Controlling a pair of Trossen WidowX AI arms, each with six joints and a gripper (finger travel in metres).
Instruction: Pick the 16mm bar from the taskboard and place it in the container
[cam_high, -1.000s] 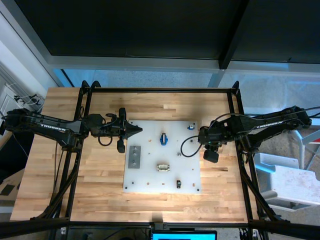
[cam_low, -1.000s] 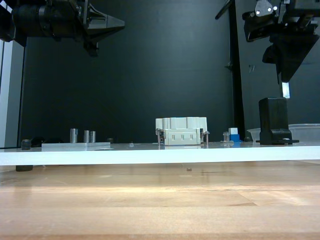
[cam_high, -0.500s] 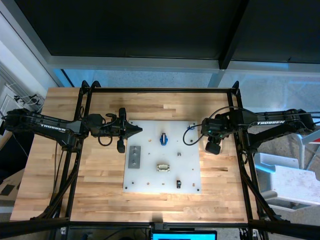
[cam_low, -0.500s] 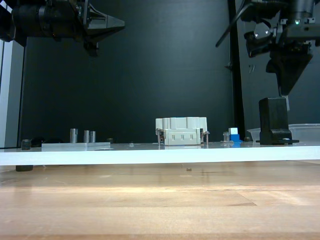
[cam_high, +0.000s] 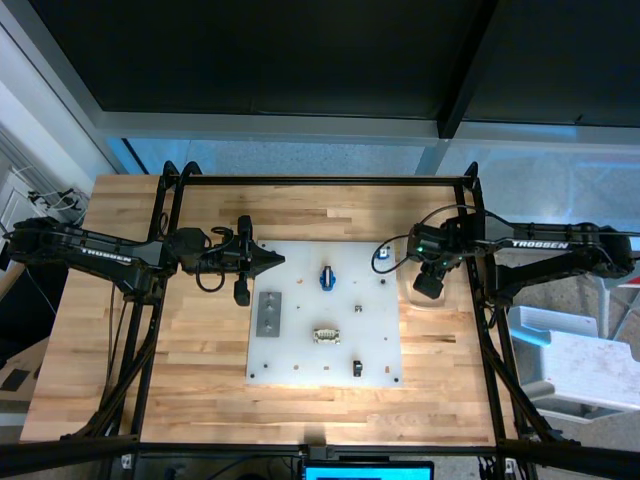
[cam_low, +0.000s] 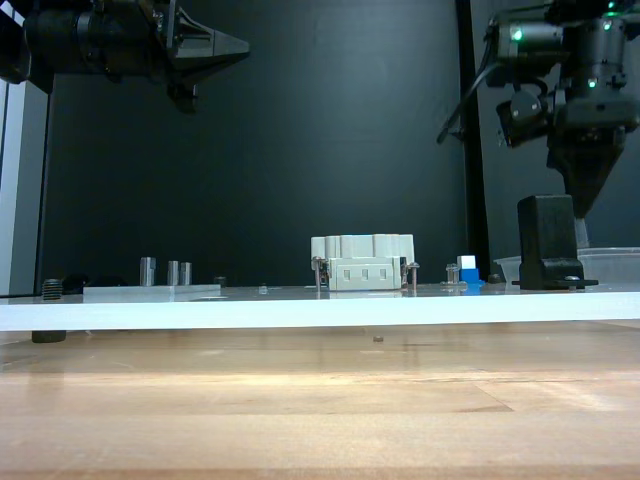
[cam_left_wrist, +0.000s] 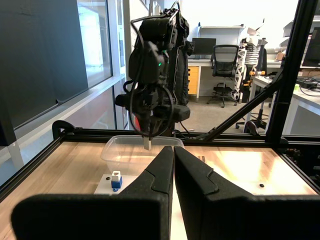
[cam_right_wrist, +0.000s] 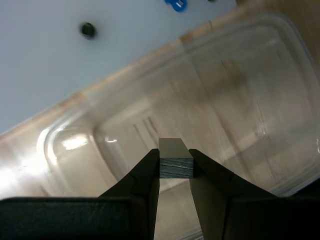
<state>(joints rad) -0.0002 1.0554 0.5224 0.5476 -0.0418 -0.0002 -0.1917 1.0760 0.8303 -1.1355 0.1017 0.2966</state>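
Two WidowX arms reach in over a wood table (cam_high: 200, 380) w/ the white taskboard (cam_high: 300, 350) lying at its ctr. The left arm (cam_high: 90, 255) is stretched out level, and the left gripper (cam_high: 272, 260) hangs high over the board's 10 o'clock corner. It sits well above everything in the low view (cam_low: 235, 43), fingers clenched together on nothing (cam_left_wrist: 173, 149). The right arm (cam_high: 550, 245) comes in from 3 o'clock w/ the right gripper (cam_high: 425, 275) pointing straight down (cam_low: 583, 205) over the container (cam_high: 405, 292). That clear tray sits on the wood just off the board's edge at approx 2 o'clock (cam_low: 610, 262). On the board, a grey metal block (cam_high: 269, 312) lies at 9 o'clock w/ short pegs standing on it (cam_low: 173, 272). A beige multi-pin connector (cam_high: 325, 335) sits just below ctr, a black part (cam_high: 357, 367) at 5 o'clock, a blue piece (cam_high: 327, 277) at 12 and a small blue-and-white piece (cam_high: 384, 256) at the 1 o'clock corner. The 16mm bar (cam_right_wrist: 176, 161) is off the board, gripped upright btwn the right gripper's fingers (cam_right_wrist: 145, 175). It's held over the container's open inside (cam_right_wrist: 250, 75), lower end hanging free (cam_left_wrist: 146, 145). Can't tell if that end is below the rim.
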